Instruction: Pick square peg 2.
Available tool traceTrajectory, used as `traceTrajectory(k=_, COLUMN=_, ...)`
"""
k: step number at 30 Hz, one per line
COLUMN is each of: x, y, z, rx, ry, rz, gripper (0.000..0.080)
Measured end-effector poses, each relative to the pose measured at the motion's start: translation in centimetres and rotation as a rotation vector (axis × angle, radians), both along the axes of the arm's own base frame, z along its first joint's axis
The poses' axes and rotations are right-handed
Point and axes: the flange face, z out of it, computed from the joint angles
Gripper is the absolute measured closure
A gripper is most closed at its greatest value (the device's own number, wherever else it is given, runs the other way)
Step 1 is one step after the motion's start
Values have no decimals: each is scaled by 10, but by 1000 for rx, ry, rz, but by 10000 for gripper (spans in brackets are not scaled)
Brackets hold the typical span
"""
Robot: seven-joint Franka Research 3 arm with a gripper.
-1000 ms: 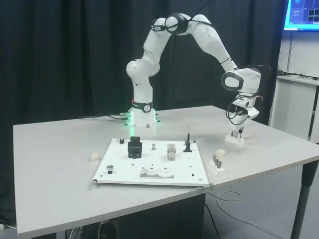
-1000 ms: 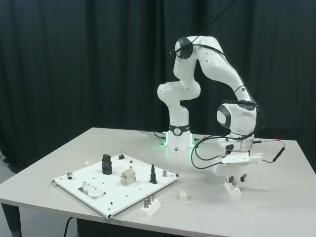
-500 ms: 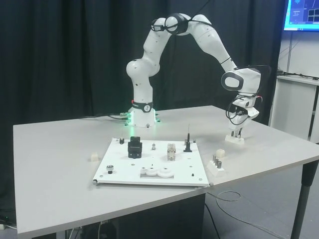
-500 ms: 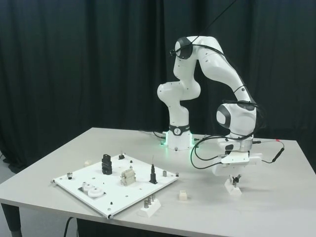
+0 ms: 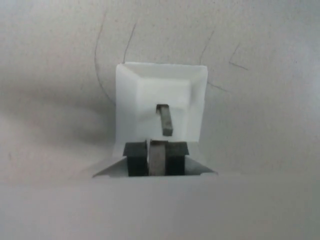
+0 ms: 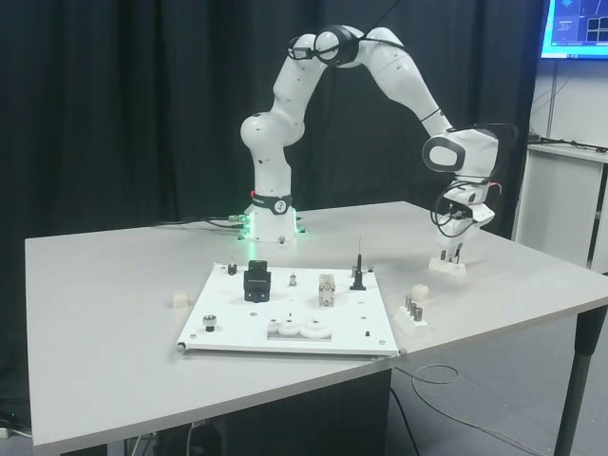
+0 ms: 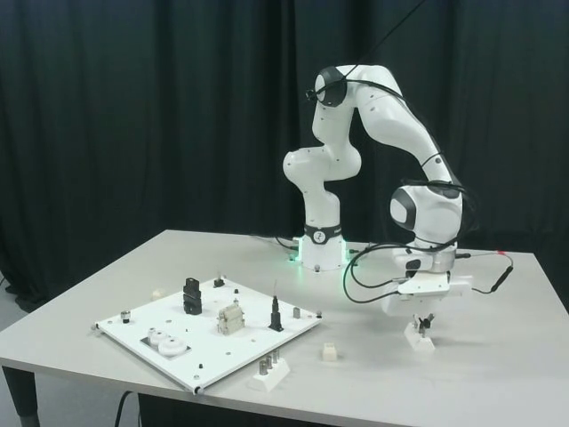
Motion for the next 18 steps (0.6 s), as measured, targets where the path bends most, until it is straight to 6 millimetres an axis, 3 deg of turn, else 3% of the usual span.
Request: traceTrajectory(k=18, x=7, y=8, z=49, rx=-37, ry=39, rz=-49, gripper=732)
